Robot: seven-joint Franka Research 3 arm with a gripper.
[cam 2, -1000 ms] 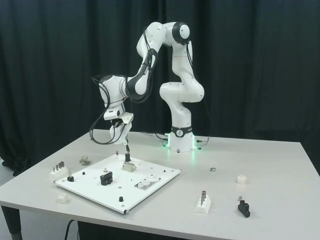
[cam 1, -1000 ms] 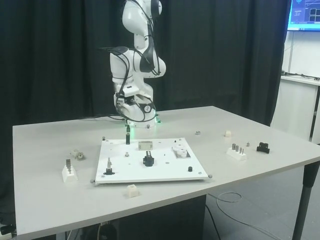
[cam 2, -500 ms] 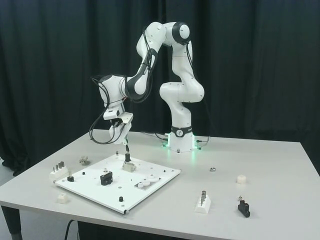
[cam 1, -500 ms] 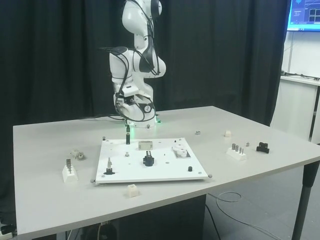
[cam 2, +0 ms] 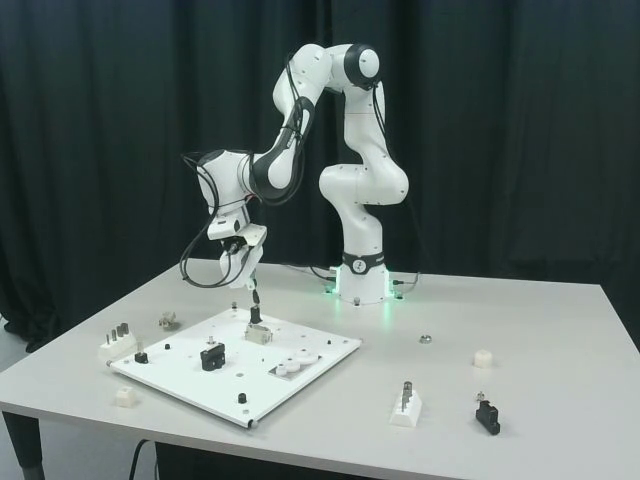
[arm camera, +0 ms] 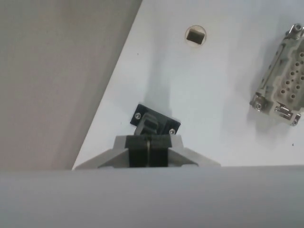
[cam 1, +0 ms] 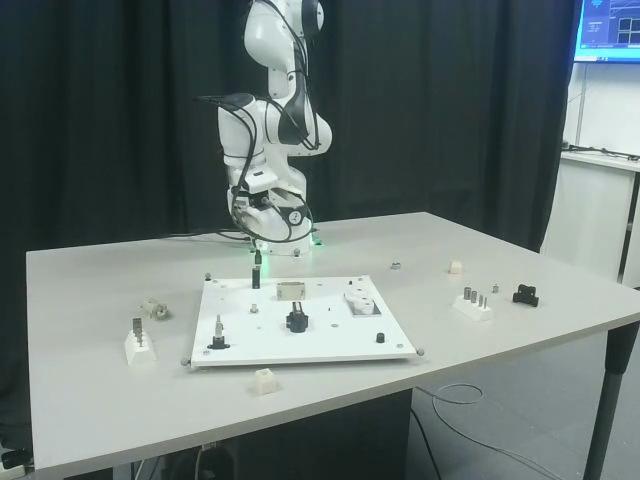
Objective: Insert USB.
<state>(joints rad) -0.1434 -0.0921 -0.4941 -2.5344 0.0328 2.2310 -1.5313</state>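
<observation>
While I hung over the white board's (cam 1: 300,330) far edge, my gripper (arm camera: 148,144) sat clamped on the USB plug (arm camera: 148,124), directly above its black socket (arm camera: 155,122). Plug seemed light, rigid, slippery; grip its 2 flat sides.

We take this for a robotics lab. We see a white seven-joint arm (cam 2: 340,130) bolted to a grey table (cam 2: 560,400), black curtains (cam 2: 500,120) hung around the cell, a white square test board (cam 2: 240,365) with small fixtures, a lit monitor (cam 1: 608,30) in the corner, and loose cables (cam 1: 455,405) trailing under the table.
</observation>
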